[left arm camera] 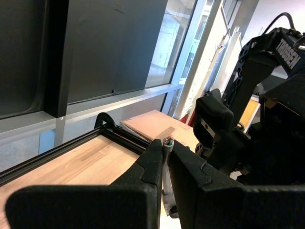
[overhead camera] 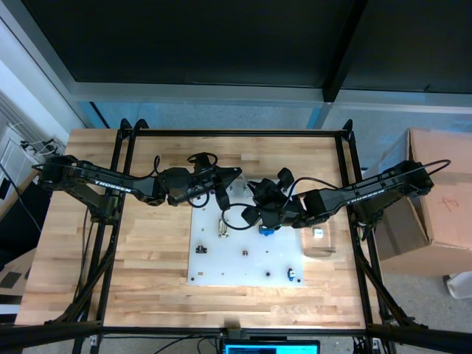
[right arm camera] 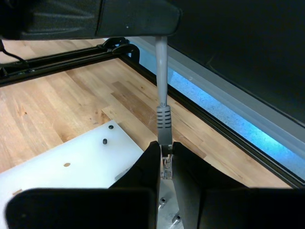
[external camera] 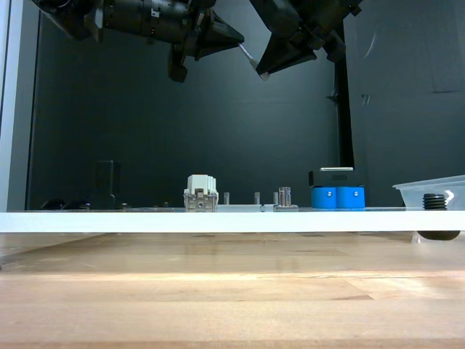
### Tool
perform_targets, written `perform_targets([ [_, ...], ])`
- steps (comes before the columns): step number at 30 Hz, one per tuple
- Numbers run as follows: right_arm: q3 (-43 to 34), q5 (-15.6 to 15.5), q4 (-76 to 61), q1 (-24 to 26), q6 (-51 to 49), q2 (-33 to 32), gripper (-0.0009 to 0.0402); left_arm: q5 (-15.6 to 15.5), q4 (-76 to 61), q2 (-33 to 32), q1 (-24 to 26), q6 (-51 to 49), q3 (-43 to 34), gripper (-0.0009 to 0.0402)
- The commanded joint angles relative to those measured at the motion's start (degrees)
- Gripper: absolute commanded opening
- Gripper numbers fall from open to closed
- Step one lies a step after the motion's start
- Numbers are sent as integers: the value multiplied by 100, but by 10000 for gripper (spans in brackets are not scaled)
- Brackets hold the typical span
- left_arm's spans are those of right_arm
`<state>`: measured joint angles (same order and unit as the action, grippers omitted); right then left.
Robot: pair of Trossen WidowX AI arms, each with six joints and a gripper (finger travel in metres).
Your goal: Pick the RJ45 connector and install on the taskboard
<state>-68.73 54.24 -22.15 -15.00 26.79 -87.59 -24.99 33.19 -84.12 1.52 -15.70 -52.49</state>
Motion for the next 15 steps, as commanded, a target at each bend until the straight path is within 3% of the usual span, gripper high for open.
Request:
perform_targets([
  [1,0,-186,-92,-4,-28,72,96,389,15,2,-2,144,2,-1],
  [6,0,-977,-531,-4,-28,356,182,879,11,7,0,413,2,1],
  [10,0,-1912,-1202,-4,-105,678,227,1665,9,11,-2,470,2,1],
  [15,0,-3230,-1770,0,-367,1008,251,2509,-186,11,0,483,4,0],
])
